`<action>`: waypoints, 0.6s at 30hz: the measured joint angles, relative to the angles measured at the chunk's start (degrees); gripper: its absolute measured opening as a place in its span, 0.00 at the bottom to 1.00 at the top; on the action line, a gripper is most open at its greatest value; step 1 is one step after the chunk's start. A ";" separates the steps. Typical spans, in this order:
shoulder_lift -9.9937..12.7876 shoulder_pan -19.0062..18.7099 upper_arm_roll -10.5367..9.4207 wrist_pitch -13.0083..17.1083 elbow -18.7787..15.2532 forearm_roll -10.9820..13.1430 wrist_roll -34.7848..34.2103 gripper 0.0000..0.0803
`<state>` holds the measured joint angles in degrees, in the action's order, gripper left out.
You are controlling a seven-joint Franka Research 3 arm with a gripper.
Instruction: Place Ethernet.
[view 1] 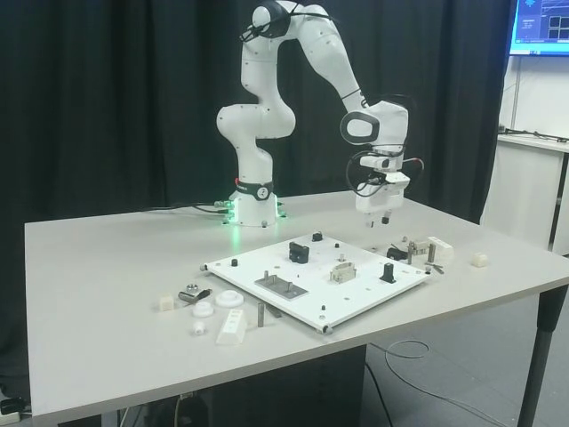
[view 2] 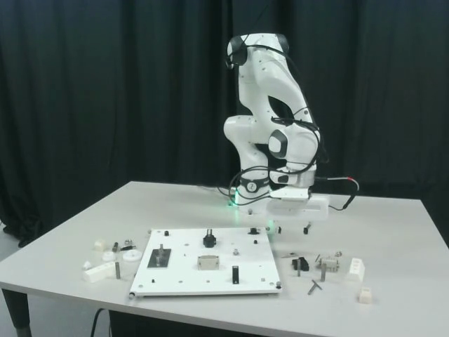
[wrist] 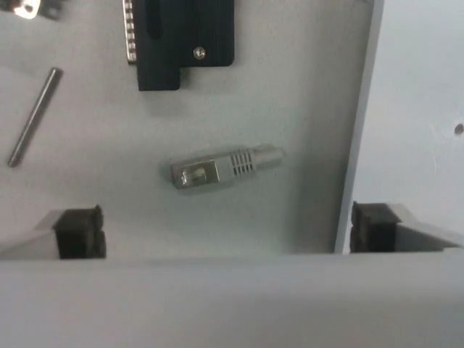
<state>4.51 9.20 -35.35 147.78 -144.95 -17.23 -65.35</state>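
The gripper (view 1: 381,219) hangs above the table (view 1: 107,258), fingers (wrist: 80,232) spread apart and empty. Directly below, the Ethernet plug (wrist: 225,168) lies flat on the table, beside the white board (wrist: 420,109). From the room it is too small to pick out. A black connector (wrist: 185,40) and a pin (wrist: 34,116) lie near it, the connector cut off by the frame.

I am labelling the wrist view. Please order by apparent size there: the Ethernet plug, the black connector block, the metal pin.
1. black connector block, partly cut off by the frame
2. Ethernet plug and metal pin: similar length, the plug thicker, so not ranked.
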 joint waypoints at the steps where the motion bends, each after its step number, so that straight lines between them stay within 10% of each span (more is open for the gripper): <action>1: 0.04 0.00 0.00 0.11 0.00 0.00 0.00 0.78; 4: 0.14 0.01 0.00 0.32 0.00 0.00 0.00 0.78; 6: 0.19 0.01 0.00 0.44 0.01 0.00 0.00 0.98; 18: 0.24 0.01 0.00 0.90 0.03 0.00 -1.06 0.99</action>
<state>4.75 9.20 -35.35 148.69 -144.92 -17.23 -66.41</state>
